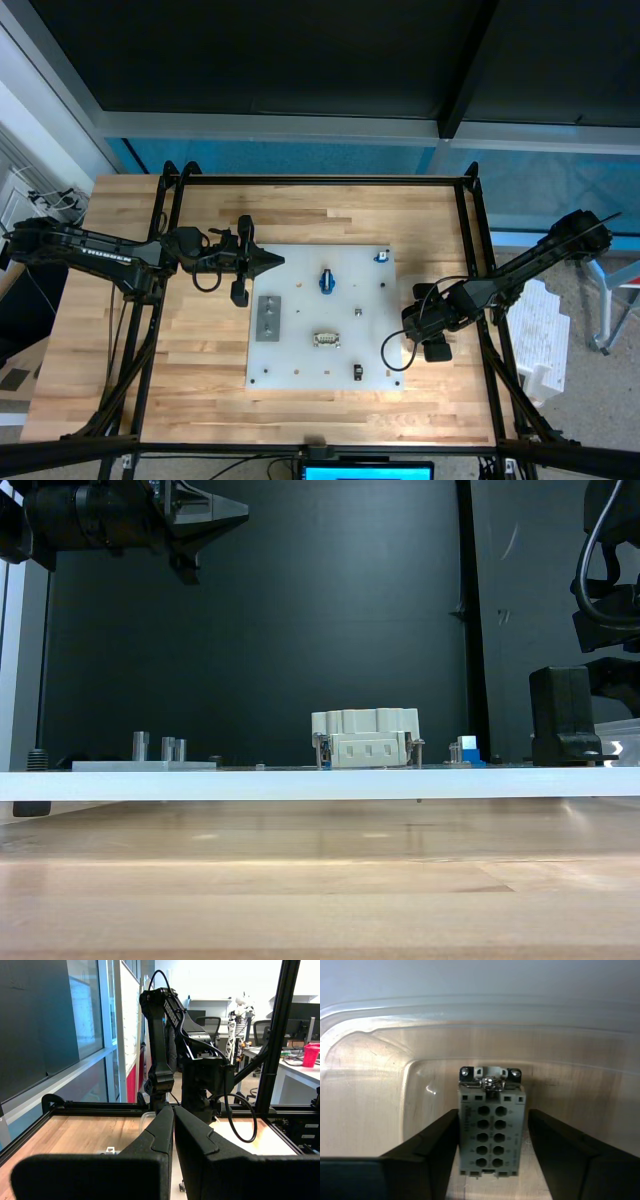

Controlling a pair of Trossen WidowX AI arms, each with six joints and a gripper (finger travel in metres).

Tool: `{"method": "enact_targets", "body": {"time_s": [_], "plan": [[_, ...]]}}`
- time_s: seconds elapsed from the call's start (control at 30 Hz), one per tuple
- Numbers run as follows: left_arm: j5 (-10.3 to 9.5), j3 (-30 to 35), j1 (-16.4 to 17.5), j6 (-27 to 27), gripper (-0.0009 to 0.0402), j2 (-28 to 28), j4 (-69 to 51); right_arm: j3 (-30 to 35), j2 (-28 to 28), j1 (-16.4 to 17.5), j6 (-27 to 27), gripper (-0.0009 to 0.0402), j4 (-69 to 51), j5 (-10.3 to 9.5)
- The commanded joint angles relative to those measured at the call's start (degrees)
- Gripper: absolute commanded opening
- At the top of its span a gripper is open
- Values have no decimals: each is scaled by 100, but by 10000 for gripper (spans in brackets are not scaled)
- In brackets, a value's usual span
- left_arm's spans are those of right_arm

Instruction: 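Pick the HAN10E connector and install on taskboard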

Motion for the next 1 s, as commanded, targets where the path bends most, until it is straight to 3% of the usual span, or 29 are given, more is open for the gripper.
{"method": "enact_targets", "body": {"time_s": [0.03,0.47,1.0], "plan": [[2,2,0,0,1,2,0,2,2,2,4,142,-2,-114],[2,2,2,0,1,2,0,122,-127,-2,7,27,-195,-125],[2,2,2,0,1,2,0,1589,-457,-26,175,12,-2090,-122]]}}
